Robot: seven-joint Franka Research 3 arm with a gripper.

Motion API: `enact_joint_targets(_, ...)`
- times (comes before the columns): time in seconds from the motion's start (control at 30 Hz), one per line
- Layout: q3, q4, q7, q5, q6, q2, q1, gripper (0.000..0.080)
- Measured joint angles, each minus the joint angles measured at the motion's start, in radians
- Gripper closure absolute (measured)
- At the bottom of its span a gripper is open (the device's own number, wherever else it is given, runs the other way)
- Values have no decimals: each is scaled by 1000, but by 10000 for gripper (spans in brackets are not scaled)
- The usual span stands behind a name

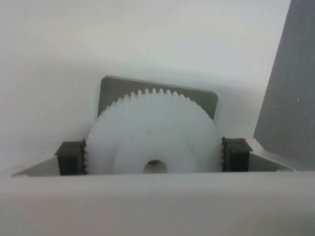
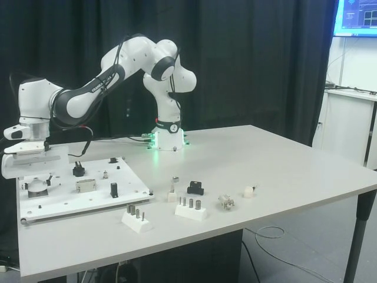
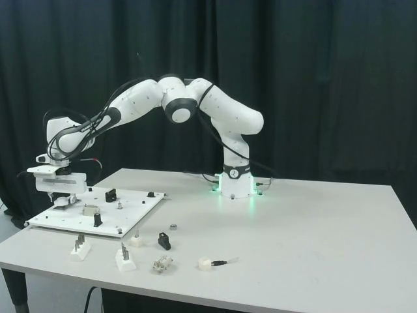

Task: Insert large gear.

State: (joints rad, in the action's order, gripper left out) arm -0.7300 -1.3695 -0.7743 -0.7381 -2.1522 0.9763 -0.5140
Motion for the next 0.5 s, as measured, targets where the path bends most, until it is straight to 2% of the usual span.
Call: enact_joint_targets(0.5,0,38,20,0,42,16,-15,209)
